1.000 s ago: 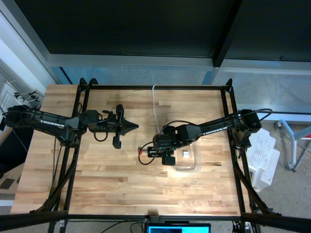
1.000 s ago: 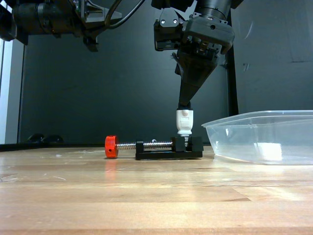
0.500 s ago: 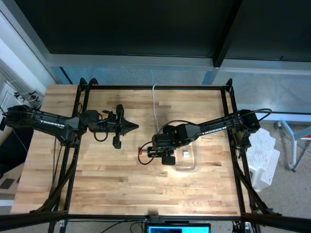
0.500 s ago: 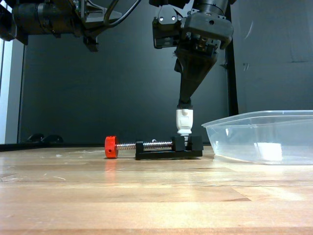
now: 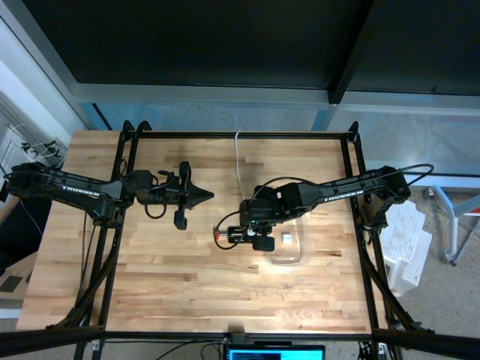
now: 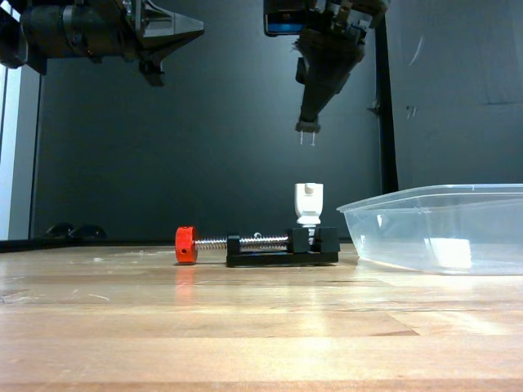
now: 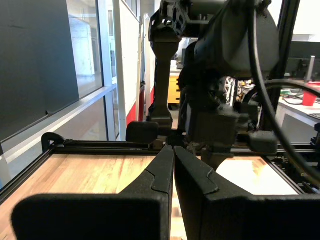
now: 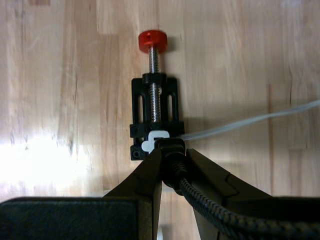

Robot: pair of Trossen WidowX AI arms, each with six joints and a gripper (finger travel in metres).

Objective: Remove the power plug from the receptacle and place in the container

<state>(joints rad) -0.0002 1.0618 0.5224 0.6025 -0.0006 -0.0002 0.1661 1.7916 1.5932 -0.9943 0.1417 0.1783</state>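
Note:
The power plug (image 6: 306, 131) hangs in the air with its two prongs bare, straight above the receptacle's white socket (image 6: 308, 202). My right gripper (image 6: 309, 122) is shut on the power plug (image 8: 171, 150), whose black cord (image 8: 205, 202) trails back along the fingers. The receptacle (image 8: 154, 117) is a black block with a red knob (image 8: 152, 40), lying on the wood (image 5: 234, 236) just left of the container (image 5: 292, 251). The clear container (image 6: 441, 229) stands to the right. My left gripper (image 5: 201, 196) hovers shut, far left of the block and high (image 6: 194, 33).
A small white cube (image 5: 286, 238) lies inside the container. A long white cable (image 5: 238, 161) runs from the receptacle toward the table's far edge. A black metal frame (image 5: 240, 135) borders the table. Bare wood lies in front of the block.
My right gripper has risen with the power plug, pulling it clear of the white socket it sat in before. The left arm has not moved.

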